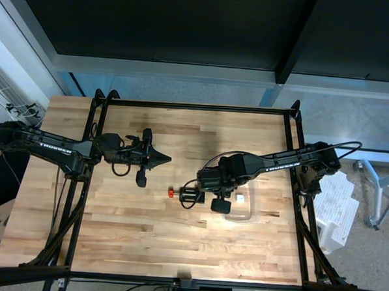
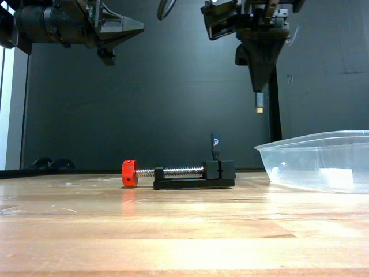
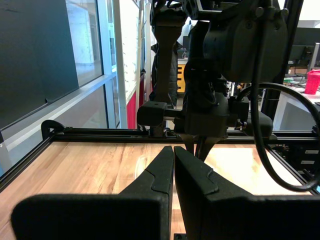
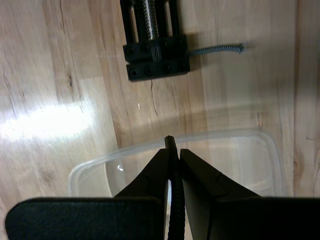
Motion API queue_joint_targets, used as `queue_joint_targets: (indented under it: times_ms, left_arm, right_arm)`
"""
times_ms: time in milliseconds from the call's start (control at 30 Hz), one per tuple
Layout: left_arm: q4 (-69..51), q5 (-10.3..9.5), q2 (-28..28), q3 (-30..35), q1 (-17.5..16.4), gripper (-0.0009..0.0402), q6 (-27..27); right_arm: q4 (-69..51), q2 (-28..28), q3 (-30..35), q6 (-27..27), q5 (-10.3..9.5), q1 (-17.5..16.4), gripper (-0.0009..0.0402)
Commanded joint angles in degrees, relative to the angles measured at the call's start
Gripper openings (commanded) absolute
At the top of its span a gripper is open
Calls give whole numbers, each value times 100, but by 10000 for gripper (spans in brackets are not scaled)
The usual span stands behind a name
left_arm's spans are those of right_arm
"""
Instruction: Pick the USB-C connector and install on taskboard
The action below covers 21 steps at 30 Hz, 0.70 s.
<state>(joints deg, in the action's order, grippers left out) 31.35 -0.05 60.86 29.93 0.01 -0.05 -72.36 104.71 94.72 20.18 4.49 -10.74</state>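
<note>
High view: the left gripper [image 1: 160,159] is parked above the table [image 1: 143,247], well apart from the work, so the centre is free for the other arm; the right gripper [image 1: 221,202] points down between the taskboard [image 1: 190,196] and the clear tray [image 1: 252,219]; the taskboard lies flat with its orange-red knob [image 1: 171,192] toward the left arm.

Low view: the right gripper hangs high above the table, just beyond the block end of the taskboard and over the near wall of the tray; the USB-C connector [image 2: 260,104] projects straight down from its tips, pale end lowest, an attitude suited to a vertical insertion; an upright pin [image 2: 215,144] stands on the taskboard block; connector and taskboard are well apart in height.

Left wrist view: the left gripper's fingers [image 3: 155,175] are pressed together with nothing between them; the right arm fills the background.

Right wrist view: the right gripper's fingers [image 4: 150,172] are clamped on the slim dark connector, whose tip shows just past them over the tray rim; the taskboard lies ahead with a braided cable [image 4: 215,49] leaving its side; judged stage: pick complete, transfer toward the taskboard outstanding; the next move calls for a shift across to the block before descent.
</note>
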Motion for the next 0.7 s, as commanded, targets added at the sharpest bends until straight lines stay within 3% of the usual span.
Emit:
queue_joint_targets:
  times_ms: [33,700]
  left_arm:
    - [2,2,0,2,0,0,2]
    - [2,2,0,2,-2,0,2]
  right_arm:
    - [-50,133,195,-4,2,15,0]
    - [-55,822,938,-151,48,111,0]
